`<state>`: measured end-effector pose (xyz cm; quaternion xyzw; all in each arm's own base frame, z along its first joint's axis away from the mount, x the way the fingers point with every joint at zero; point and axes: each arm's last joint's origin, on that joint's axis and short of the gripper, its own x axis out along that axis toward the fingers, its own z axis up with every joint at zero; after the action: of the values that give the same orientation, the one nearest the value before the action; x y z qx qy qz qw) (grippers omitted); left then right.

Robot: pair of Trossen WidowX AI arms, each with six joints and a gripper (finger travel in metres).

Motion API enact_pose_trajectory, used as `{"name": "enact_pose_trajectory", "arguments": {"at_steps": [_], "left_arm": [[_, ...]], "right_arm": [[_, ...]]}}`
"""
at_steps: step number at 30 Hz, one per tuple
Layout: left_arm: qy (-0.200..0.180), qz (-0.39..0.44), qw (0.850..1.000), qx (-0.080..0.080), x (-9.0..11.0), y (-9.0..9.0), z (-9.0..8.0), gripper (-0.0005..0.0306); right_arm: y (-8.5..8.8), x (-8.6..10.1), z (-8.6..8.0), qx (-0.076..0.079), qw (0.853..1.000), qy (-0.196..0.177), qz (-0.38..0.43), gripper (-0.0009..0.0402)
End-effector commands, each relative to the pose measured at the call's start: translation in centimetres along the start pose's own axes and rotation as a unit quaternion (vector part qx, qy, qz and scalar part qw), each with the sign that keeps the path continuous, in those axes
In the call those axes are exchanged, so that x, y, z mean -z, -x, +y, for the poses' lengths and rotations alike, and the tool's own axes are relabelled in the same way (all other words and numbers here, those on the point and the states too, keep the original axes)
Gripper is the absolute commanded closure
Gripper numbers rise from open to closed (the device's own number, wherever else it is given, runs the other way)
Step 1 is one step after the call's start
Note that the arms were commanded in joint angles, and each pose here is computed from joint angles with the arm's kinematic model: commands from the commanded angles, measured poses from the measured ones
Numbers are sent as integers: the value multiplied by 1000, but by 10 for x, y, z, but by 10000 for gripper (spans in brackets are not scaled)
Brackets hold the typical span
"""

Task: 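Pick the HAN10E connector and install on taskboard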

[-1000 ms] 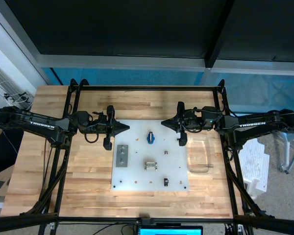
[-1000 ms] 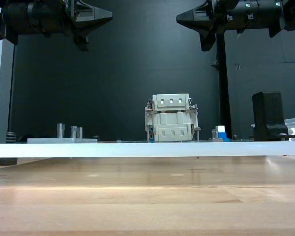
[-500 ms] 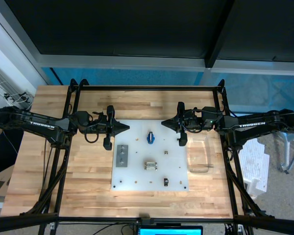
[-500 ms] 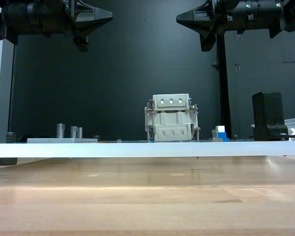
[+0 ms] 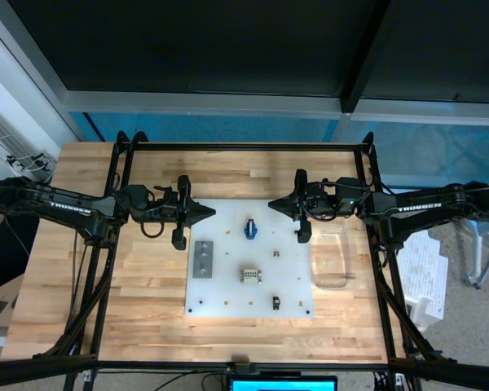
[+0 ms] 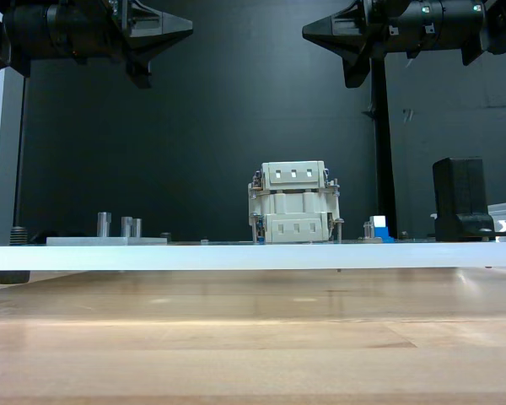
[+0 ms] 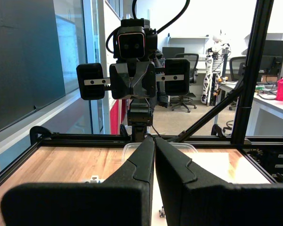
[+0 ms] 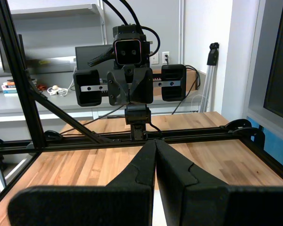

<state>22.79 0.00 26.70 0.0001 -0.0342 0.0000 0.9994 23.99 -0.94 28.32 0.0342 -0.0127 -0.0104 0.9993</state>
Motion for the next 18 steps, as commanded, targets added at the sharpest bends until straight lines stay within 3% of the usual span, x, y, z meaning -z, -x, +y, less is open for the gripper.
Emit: {"name": "enact_pose_trajectory", "arguments": {"at_steps": [1, 18], "left_arm": [[0, 0, 1000, 0, 0, 0, 0, 300], [0, 0, 1000, 0, 0, 0, 0, 300]], "right_arm": [[0, 0, 0, 0, 1000, 0, 0, 393], [0, 0, 0, 0, 1000, -1, 2, 393]]}}
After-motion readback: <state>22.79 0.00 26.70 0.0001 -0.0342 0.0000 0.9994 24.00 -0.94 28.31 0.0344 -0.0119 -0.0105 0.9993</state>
